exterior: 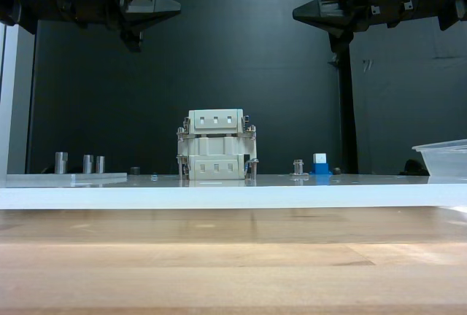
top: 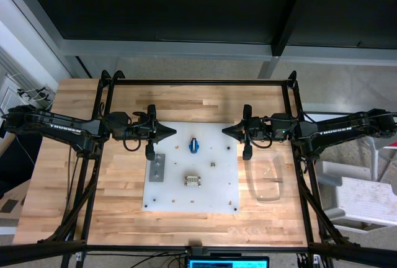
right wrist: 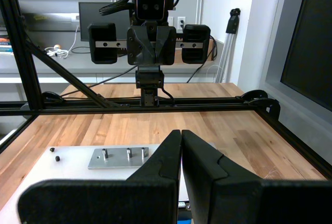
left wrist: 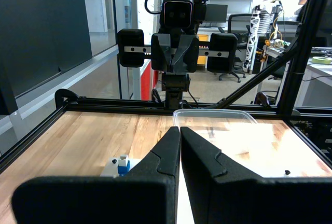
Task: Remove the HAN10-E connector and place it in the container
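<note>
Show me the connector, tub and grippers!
Connector (top: 192, 181): high view, top face.
Tub (top: 267, 184): high view, bare floor.
Left gripper (top: 175, 133): high view, shut tips, over left of board (top: 214, 196).
Right gripper (top: 224, 131): high view, shut tips, over its right.

A pale grey-beige rectangular HAN10-E connector (exterior: 215, 147) stands on the flat white board (exterior: 233, 192). The black left pincer (exterior: 172, 6) and right pincer (exterior: 300, 14) hang high above it, well apart.

White TROSSEN lettering runs along the left arm (top: 62, 129) and right arm (top: 337, 126).
</note>
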`<action>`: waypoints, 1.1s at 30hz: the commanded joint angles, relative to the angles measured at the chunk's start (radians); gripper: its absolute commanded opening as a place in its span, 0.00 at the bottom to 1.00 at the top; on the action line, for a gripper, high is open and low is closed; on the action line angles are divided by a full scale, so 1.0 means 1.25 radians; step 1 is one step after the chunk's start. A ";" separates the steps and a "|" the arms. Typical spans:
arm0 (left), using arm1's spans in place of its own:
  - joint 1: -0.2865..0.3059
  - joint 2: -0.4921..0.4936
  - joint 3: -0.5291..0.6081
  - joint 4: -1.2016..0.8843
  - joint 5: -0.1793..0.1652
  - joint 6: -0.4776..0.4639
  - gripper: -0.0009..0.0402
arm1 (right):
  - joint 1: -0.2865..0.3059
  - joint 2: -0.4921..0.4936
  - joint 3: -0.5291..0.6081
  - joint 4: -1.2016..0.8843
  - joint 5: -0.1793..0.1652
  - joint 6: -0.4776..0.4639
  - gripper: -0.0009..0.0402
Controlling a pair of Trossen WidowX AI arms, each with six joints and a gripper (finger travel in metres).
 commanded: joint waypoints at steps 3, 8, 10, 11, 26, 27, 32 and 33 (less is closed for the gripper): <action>0.000 0.001 0.000 0.000 0.000 0.000 0.02 | 0.002 0.000 0.000 0.001 -0.084 0.036 0.02; 0.001 0.000 0.000 0.000 0.000 0.000 0.02 | 0.002 0.000 0.000 0.001 -0.084 0.037 0.02; 0.001 0.000 0.000 0.000 0.001 0.000 0.02 | 0.002 0.000 0.000 0.001 -0.084 0.036 0.02; 0.001 0.000 0.000 0.000 0.000 0.000 0.02 | 0.002 0.000 0.000 0.001 -0.084 0.037 0.02; 0.001 0.000 0.000 0.000 0.000 0.000 0.02 | 0.008 0.029 0.194 -0.283 -0.085 0.069 0.02; 0.001 0.000 0.000 0.001 0.000 0.000 0.02 | 0.009 0.035 0.211 -0.304 -0.085 0.076 0.02; 0.001 0.001 0.000 0.000 0.000 0.000 0.02 | 0.025 0.086 0.303 -0.409 -0.084 0.081 0.02; 0.001 0.000 0.000 0.001 0.000 0.000 0.02 | 0.029 0.098 0.324 -0.432 -0.084 0.082 0.02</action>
